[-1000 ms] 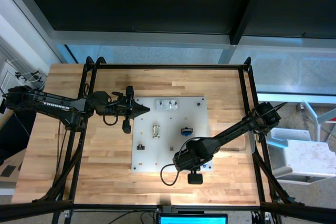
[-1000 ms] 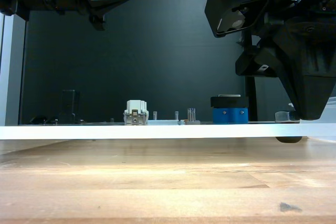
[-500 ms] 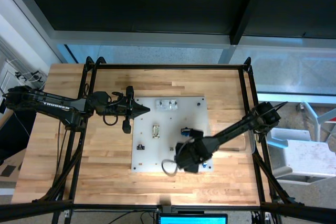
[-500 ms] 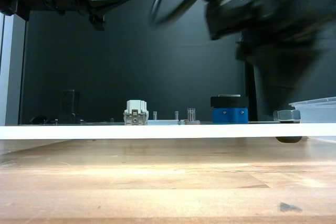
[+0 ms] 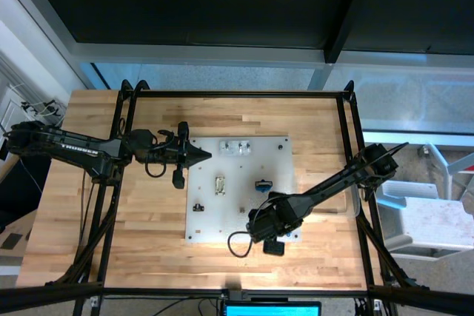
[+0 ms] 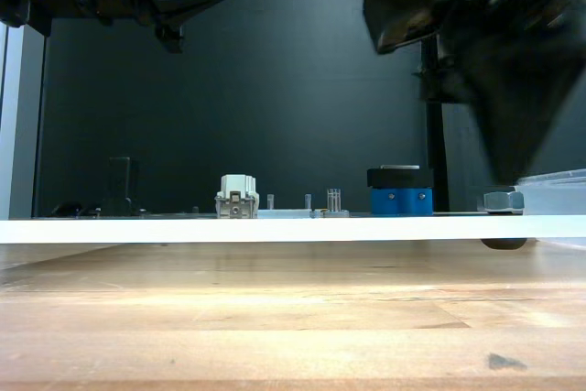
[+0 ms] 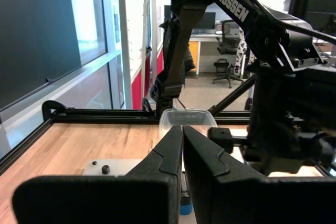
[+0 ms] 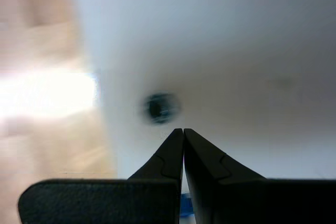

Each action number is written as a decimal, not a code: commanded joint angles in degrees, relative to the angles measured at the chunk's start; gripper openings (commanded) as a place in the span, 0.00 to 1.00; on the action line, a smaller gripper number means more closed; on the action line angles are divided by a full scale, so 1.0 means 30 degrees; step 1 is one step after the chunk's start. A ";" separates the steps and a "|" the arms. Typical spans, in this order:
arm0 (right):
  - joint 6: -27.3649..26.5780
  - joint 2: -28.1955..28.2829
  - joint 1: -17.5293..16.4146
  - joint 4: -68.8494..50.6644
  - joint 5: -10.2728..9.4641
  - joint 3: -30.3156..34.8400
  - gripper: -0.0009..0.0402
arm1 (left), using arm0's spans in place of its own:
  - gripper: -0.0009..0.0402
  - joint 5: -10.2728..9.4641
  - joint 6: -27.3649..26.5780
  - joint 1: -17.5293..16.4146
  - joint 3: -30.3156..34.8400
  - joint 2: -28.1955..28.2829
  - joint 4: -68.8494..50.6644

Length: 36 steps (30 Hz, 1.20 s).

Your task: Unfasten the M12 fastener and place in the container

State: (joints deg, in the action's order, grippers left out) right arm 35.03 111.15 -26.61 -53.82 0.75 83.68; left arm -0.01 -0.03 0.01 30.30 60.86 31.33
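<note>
The silver M12 nut sits low at the white board's near right edge, in front of the clear container; no stud ribs show beneath it. In the high view my right arm covers that spot. My right gripper points down just above the nut, blurred. Its fingers are shut with nothing between them, and a blurred dark ring lies just beyond their tips on the white board. My left gripper hangs shut at the board's far left edge.
The board also carries a blue block, a white connector, a small silver post and a clear fixture. The container lies on the wood to the right of the board. A black frame rings the table.
A second ago the right gripper covered the nut in the low view. It lifted and swung, baring the nut, and its tip now points down just above it. The left arm stayed still.
</note>
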 commanded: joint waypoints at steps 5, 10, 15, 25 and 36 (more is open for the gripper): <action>0.0066 -0.0015 0.0029 0.1282 -0.2113 -0.0029 0.02 | 0.02 -0.0015 0.0007 -0.0007 0.0007 -0.0007 0.0015; -0.0022 0.0328 0.0058 0.1399 -0.2288 -0.0233 0.02 | 0.02 0.0000 0.0007 0.0000 0.0007 0.0000 -0.0007; -0.0102 0.0605 0.0066 0.2084 -0.2339 -0.0299 0.02 | 0.02 -0.0007 0.0007 0.0000 0.0007 0.0000 0.0007; -0.0306 0.0889 0.0102 0.2171 -0.2266 -0.0379 0.02 | 0.02 -0.0007 0.0007 -0.0007 0.0007 0.0000 0.0007; -0.0226 0.0699 0.0117 0.1129 -0.2127 -0.0328 0.02 | 0.02 -0.0007 0.0007 -0.0007 0.0007 0.0000 0.0000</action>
State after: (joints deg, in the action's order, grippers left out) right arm 34.20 113.47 -26.26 -50.06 -5.82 82.70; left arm -0.03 -0.03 0.01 30.30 60.86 31.33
